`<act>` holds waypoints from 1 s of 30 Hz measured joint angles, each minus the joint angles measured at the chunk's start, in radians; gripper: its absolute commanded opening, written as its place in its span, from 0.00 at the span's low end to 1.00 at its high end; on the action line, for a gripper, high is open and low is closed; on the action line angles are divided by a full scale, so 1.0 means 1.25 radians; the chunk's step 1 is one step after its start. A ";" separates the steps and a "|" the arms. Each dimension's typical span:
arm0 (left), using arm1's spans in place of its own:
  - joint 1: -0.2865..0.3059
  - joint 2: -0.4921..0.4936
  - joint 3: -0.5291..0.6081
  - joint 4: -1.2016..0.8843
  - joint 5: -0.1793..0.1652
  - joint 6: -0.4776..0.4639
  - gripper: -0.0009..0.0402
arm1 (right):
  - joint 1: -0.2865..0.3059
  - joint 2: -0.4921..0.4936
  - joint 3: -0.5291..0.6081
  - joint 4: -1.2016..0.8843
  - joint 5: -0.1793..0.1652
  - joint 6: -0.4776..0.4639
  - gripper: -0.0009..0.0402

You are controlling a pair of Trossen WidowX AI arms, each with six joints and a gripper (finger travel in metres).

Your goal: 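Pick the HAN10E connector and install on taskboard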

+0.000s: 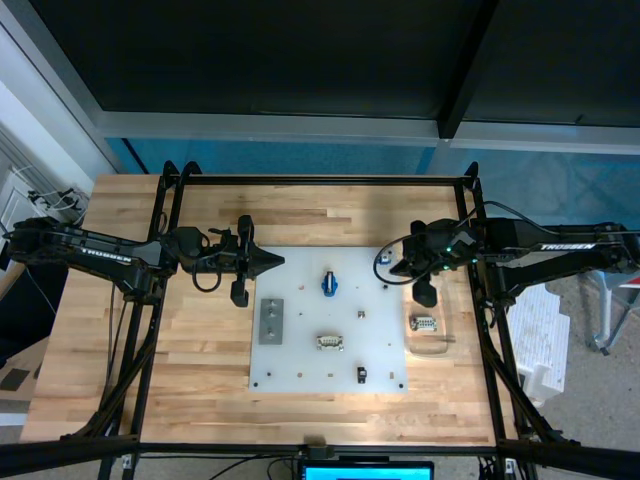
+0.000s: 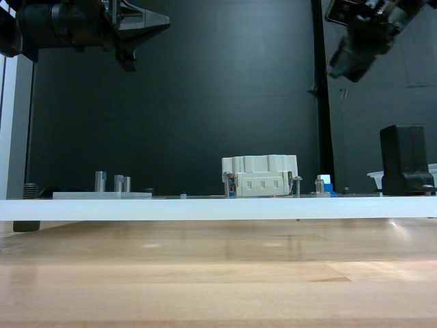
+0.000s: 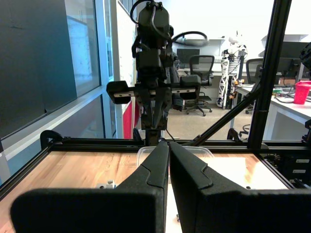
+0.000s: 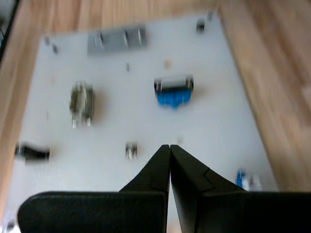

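Beige connector [image 1: 425, 323] lies in the tray [image 1: 440, 346], just beside the board [image 1: 300, 372]. Right gripper [image 4: 169, 145] and left gripper [image 3: 168, 143] hover above, both closed, empty. Pickup hasn't begun; next, I'd say, spread the right fingers and descend.

A big flat white plastic taskboard [image 1: 300, 375] lies on the wooden table [image 1: 200, 370]. On it sit a grey metal block [image 1: 272, 322], a small blue part [image 1: 329, 283] and a pale block [image 1: 328, 342]. The small pale HAN10E connector [image 1: 424, 323] lies in a clear plastic tray [image 1: 432, 348] just beside the board's right edge. The black left gripper [image 1: 277, 262], pinched to a point, hangs over the board's far left corner. The black right gripper [image 1: 392, 267] hangs over the far right corner.
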 measured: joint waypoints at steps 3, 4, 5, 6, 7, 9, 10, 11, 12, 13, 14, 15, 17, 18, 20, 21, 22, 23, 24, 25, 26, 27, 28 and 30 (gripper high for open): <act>0.000 0.000 0.000 0.000 0.000 0.000 0.02 | 0.011 0.012 0.025 -0.094 0.000 0.018 0.02; 0.000 0.000 0.000 0.000 0.000 0.000 0.02 | 0.016 0.017 0.034 -0.123 0.000 0.020 0.02; 0.000 0.000 0.000 0.000 0.000 0.000 0.02 | 0.022 0.023 0.042 -0.151 0.000 0.024 0.02; 0.000 0.000 0.000 0.000 0.000 0.000 0.02 | 0.029 0.030 0.049 -0.174 0.000 0.030 0.02; 0.000 0.000 0.000 0.000 0.000 0.000 0.02 | 0.036 0.038 0.056 -0.195 0.000 0.035 0.02; 0.000 0.000 0.000 0.000 0.000 0.000 0.02 | 0.055 0.055 0.070 -0.239 0.006 0.039 0.02; 0.000 0.000 0.000 0.000 0.000 0.000 0.02 | 0.067 0.065 0.077 -0.264 0.011 0.041 0.02; 0.000 0.000 0.000 0.000 0.000 0.000 0.02 | 0.079 0.075 0.084 -0.286 0.019 0.046 0.02; 0.000 0.000 0.000 0.000 0.000 0.000 0.02 | 0.092 0.086 0.091 -0.305 0.028 0.051 0.02; 0.000 0.000 0.000 0.000 0.000 0.000 0.02 | 0.105 0.096 0.097 -0.323 0.035 0.057 0.02; 0.000 0.000 0.000 0.000 0.000 0.000 0.02 | 0.118 0.105 0.101 -0.339 0.041 0.063 0.02; 0.000 0.000 0.000 0.000 0.000 0.000 0.02 | 0.132 0.112 0.103 -0.351 0.048 0.070 0.02; 0.000 0.000 0.000 0.000 0.000 0.000 0.02 | 0.154 0.125 0.103 -0.365 0.049 0.084 0.02; 0.000 0.000 0.000 0.000 0.000 0.000 0.02 | 0.164 0.132 0.103 -0.370 0.049 0.091 0.02; 0.000 0.000 0.000 0.000 0.000 0.000 0.02 | 0.186 0.144 0.103 -0.381 0.049 0.110 0.02; 0.000 0.000 0.000 0.000 0.000 0.000 0.02 | 0.194 0.150 0.103 -0.388 0.052 0.117 0.02; 0.000 0.000 0.000 0.000 0.000 0.000 0.02 | 0.202 0.154 0.103 -0.394 0.055 0.123 0.02; 0.000 0.000 0.000 0.000 0.000 0.000 0.02 | 0.210 0.159 0.103 -0.399 0.058 0.126 0.02; 0.000 0.000 0.000 0.000 0.000 0.000 0.02 | 0.218 0.163 0.103 -0.403 0.063 0.131 0.02; 0.000 0.000 0.000 0.000 0.000 0.000 0.02 | 0.227 0.167 0.103 -0.404 0.065 0.135 0.02; 0.000 0.000 0.000 0.000 0.000 0.000 0.02 | 0.234 0.173 0.103 -0.403 0.067 0.138 0.02; 0.000 0.000 0.000 0.000 0.000 0.000 0.02 | 0.239 0.179 0.103 -0.403 0.066 0.140 0.02; 0.000 0.000 0.000 0.000 0.000 0.000 0.02 | 0.244 0.185 0.103 -0.403 0.066 0.141 0.02; 0.000 0.000 0.000 0.000 0.000 0.000 0.02 | 0.253 0.195 0.095 -0.403 0.063 0.143 0.02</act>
